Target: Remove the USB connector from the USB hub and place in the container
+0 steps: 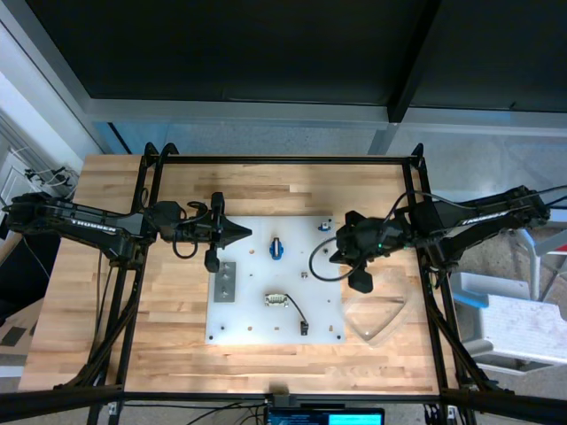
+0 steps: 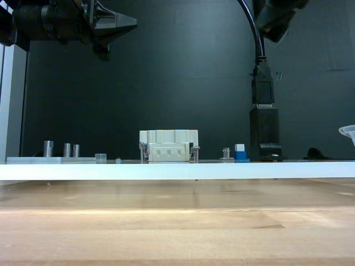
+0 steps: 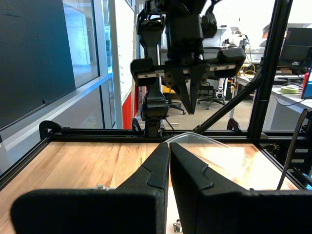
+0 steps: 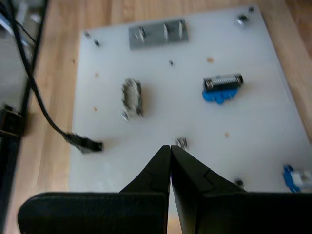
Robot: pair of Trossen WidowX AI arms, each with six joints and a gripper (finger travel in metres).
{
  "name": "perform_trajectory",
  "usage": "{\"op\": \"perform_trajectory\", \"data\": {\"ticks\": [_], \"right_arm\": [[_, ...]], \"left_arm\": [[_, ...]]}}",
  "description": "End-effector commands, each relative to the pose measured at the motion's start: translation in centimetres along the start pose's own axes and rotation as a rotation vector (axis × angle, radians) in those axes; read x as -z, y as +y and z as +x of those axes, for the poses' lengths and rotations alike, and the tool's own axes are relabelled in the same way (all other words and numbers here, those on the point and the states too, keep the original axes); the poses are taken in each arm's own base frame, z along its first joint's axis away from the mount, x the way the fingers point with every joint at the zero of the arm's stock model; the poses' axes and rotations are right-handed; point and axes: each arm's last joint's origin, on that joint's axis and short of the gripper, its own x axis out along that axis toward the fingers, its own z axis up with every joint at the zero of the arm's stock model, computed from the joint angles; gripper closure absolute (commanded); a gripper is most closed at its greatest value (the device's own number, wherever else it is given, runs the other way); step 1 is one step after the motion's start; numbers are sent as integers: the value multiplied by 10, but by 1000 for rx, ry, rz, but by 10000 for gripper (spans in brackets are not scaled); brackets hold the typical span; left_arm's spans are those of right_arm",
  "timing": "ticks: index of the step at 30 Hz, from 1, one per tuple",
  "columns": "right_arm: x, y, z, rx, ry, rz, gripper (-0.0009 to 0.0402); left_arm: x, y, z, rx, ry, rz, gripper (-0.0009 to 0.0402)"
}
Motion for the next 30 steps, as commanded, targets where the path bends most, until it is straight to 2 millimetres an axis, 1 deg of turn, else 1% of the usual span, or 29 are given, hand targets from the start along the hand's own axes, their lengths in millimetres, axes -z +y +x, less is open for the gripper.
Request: {"op": "perform_trajectory", "data": {"ticks": [1, 12, 15, 19, 24, 27, 30], "right_arm": [[6, 15, 6, 20, 33, -21, 393], [15, 57, 24, -35, 125, -7, 393], [13, 67, 28, -36, 144, -16, 393], [8, 78, 32, 19, 172, -24, 393], [2, 91, 40, 23, 200, -38, 392], [0, 99, 46, 19, 208, -51, 376], [0, 107, 54, 20, 219, -59, 343]], "left_arm": [[0, 0, 0, 0, 0, 0, 392], [0, 0, 0, 0, 0, 0, 392], [0, 0, 0, 0, 0, 0, 392], [0, 0, 0, 0, 0, 0, 392], [0, 0, 0, 0, 0, 0, 392], [0, 0, 0, 0, 0, 0, 392], [0, 0, 0, 0, 0, 0, 392]]}}
